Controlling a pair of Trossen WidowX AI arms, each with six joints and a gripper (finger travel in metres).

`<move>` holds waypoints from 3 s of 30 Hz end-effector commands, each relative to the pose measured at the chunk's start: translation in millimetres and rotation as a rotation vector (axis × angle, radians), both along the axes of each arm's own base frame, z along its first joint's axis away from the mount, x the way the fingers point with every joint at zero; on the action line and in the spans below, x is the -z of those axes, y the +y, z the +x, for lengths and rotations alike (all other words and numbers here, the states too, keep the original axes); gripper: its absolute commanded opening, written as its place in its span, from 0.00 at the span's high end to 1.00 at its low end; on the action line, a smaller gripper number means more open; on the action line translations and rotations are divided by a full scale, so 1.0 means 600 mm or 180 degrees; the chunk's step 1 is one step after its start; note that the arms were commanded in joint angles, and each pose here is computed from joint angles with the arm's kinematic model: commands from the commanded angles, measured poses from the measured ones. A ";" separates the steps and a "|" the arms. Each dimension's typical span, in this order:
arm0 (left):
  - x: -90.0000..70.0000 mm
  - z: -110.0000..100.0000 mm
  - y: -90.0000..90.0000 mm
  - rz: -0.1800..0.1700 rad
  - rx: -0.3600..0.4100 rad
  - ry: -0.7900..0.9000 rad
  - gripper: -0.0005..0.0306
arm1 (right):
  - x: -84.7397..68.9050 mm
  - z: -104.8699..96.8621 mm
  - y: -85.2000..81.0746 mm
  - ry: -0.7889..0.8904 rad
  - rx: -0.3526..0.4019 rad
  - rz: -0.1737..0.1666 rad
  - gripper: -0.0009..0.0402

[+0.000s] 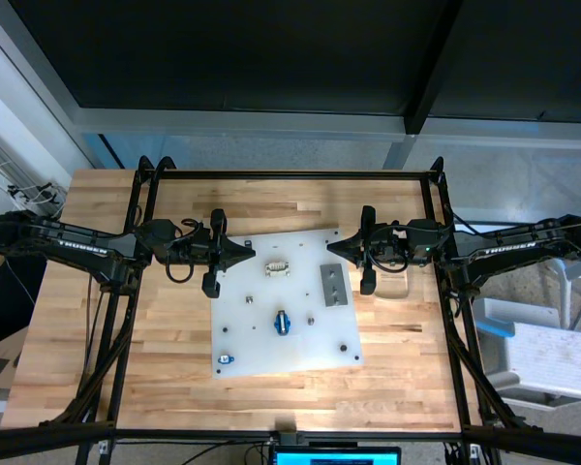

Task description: Pick the 16mm cylinder and place it in the container

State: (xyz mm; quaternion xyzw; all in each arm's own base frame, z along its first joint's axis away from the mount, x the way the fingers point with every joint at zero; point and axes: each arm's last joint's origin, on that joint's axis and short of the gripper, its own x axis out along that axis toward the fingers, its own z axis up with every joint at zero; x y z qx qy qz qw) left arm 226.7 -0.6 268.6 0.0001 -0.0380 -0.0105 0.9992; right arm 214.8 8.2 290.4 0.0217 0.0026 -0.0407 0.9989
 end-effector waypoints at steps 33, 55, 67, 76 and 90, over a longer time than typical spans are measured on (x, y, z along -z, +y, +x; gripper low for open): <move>0.000 0.000 0.000 0.0000 0.0001 0.0001 0.98 | -0.122 0.007 0.004 0.1102 -0.0132 0.0223 0.98; 0.000 0.000 0.000 0.0000 0.0002 0.0001 0.98 | -0.107 0.103 0.023 0.3155 -0.0165 0.0063 0.98; 0.000 0.000 0.000 0.0000 0.0001 0.0001 0.98 | -0.081 0.154 0.057 0.3520 -0.0339 -0.0110 0.98; 0.000 0.000 0.000 0.0000 0.0001 0.0001 0.98 | -0.049 0.179 0.091 0.3720 -0.0464 -0.0204 0.98; 0.000 0.000 0.000 0.0000 0.0002 0.0001 0.98 | 0.000 0.206 0.130 0.3963 -0.0555 -0.0245 0.98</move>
